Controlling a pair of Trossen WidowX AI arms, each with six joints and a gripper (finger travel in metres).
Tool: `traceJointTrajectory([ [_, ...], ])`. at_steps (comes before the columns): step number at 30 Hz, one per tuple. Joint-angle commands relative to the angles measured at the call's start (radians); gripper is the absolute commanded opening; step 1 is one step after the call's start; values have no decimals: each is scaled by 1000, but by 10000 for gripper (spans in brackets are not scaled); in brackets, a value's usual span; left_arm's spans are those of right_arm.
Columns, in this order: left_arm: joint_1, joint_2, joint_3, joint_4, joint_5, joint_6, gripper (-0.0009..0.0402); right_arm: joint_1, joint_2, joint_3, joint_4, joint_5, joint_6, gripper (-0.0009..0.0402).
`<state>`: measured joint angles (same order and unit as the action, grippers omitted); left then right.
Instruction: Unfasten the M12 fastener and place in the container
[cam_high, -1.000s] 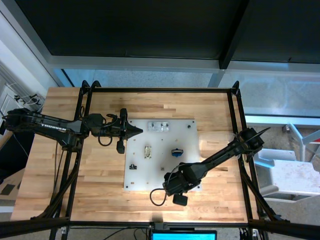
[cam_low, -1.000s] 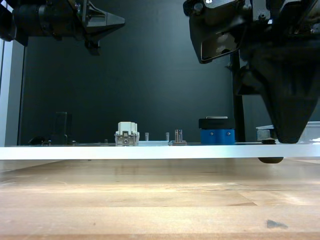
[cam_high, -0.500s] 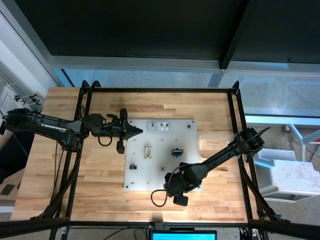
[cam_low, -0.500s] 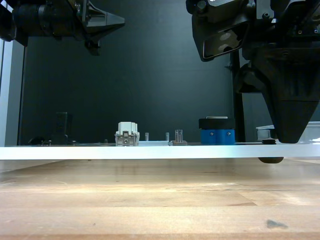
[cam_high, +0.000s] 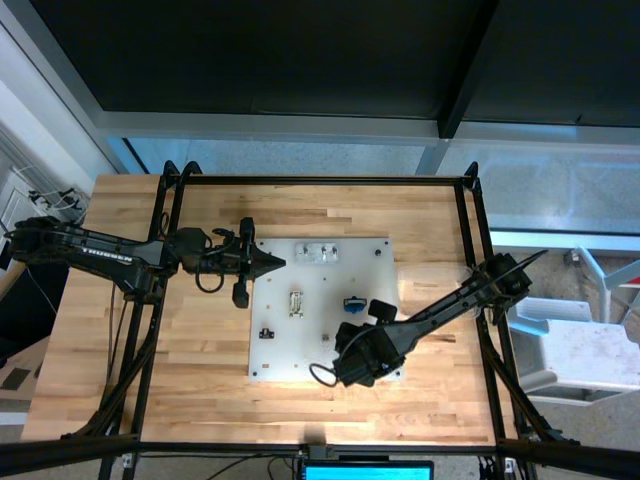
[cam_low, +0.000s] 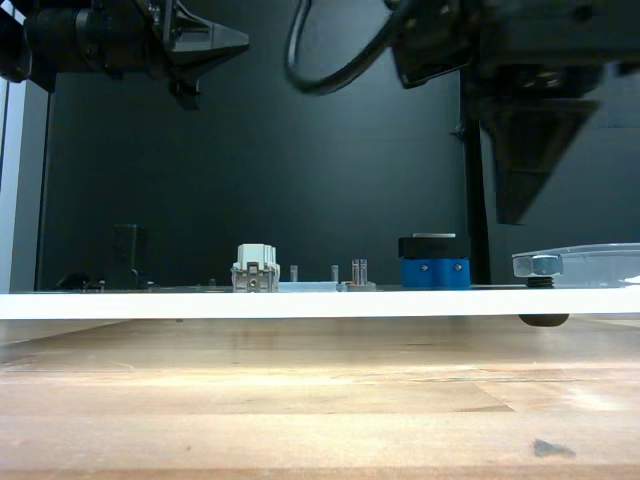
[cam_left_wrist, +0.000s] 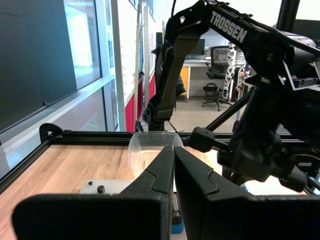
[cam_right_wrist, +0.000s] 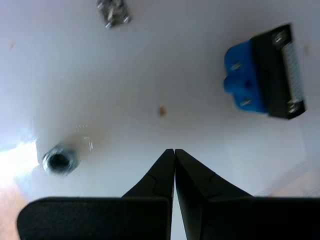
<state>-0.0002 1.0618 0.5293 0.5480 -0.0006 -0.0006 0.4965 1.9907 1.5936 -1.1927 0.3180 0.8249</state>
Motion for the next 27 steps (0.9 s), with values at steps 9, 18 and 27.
traceJointTrajectory([
  [9,0,0,0,-1,0,0,0,6,-1,0,143,-288,-98,0],
  [18,0,0,0,0,0,0,0,8,2,-43,234,-374,-220,0],
  [27,0,0,0,-1,0,0,0,2,2,-91,291,-388,-264,0],
])
